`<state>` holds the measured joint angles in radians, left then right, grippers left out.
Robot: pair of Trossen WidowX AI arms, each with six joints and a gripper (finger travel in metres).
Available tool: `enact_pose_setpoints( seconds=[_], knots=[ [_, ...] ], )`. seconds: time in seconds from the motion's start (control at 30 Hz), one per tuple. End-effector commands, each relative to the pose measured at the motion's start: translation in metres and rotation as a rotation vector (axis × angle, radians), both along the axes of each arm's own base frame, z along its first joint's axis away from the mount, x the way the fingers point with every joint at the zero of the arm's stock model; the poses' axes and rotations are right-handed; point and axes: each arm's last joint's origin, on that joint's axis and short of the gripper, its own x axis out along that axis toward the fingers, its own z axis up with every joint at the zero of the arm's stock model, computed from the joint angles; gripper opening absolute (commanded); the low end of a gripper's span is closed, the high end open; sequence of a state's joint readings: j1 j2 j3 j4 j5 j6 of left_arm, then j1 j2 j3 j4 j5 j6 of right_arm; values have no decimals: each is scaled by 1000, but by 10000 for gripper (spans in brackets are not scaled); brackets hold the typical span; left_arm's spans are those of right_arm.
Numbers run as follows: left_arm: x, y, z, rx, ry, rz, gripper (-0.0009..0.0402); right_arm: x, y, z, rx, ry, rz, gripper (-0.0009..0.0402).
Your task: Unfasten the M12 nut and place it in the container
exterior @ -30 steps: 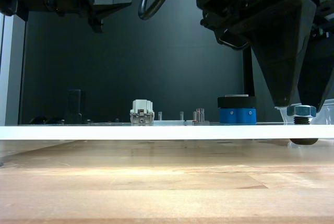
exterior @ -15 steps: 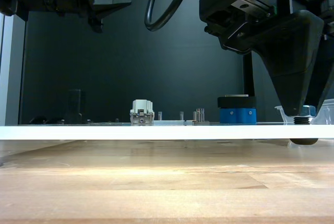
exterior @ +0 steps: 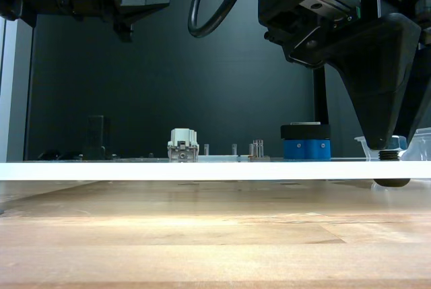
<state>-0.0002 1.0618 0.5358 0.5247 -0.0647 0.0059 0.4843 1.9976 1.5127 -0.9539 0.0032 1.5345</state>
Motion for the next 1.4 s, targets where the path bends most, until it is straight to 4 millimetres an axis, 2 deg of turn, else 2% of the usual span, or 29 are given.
enact_pose_setpoints(
  seconds=[0.03, 0.33, 0.47, 0.63, 0.87, 0.97, 1.17, 1.3, 1.4],
  knots=[
    [0, 0, 0, 0, 0, 0, 0, -1, -1, 6, 2, -15, 6, 28],
    [0, 0, 0, 0, 0, 0, 0, -6, -4, 17, -3, -22, 41, 28],
    [0, 0, 0, 0, 0, 0, 0, -11, -7, 29, -12, -38, 86, 28],
    [0, 0, 0, 0, 0, 0, 0, -24, -16, 48, -42, -35, 275, 28],
    [0, 0, 0, 0, 0, 0, 0, -55, -38, 67, -93, -57, 528, 28],
    [0, 0, 0, 0, 0, 0, 0, -71, -49, 69, -106, -64, 617, 27],
    [0, 0, 0, 0, 0, 0, 0, -99, -66, 69, -113, -95, 676, 28],
    [0, 0, 0, 0, 0, 0, 0, -103, -68, 62, -114, -103, 675, 42],
    [0, 0, 0, 0, 0, 0, 0, -96, -64, 52, -116, -111, 692, 68]
  ],
)
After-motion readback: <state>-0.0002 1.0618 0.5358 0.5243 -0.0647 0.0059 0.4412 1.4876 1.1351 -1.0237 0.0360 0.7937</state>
